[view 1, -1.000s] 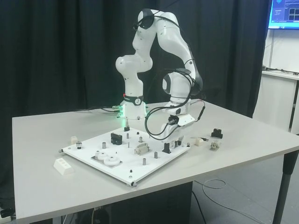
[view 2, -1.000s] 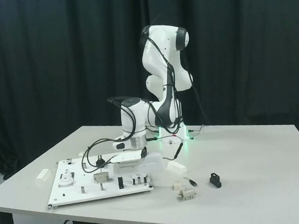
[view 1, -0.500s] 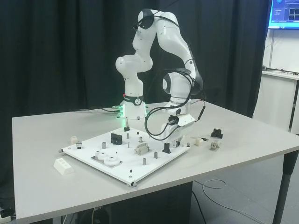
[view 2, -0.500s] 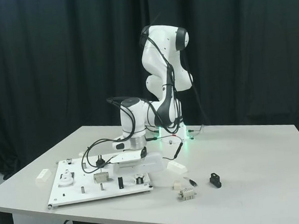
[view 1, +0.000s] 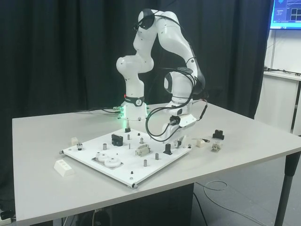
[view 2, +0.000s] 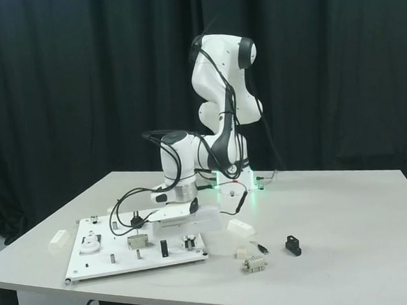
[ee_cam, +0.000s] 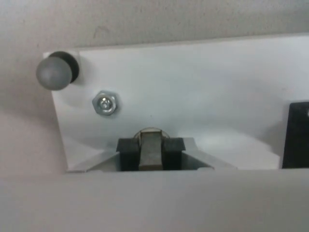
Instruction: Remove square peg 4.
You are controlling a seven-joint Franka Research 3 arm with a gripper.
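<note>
In the wrist view a small grey square peg stands between two black finger pads, and my gripper is shut on it. Below it lies a corner of the white board, with a round socket just behind the peg. From the room views my gripper hangs low over the board's corner nearest the loose parts. The peg itself is too small to make out there.
A hex nut and a grey ball foot mark the board corner. A black block stands on the board close to the gripper. On the table lie a white block, a connector and a black part.
The wrist and hand have risen a little above the board corner, with the fingers staying shut. Everything else stands as before.
</note>
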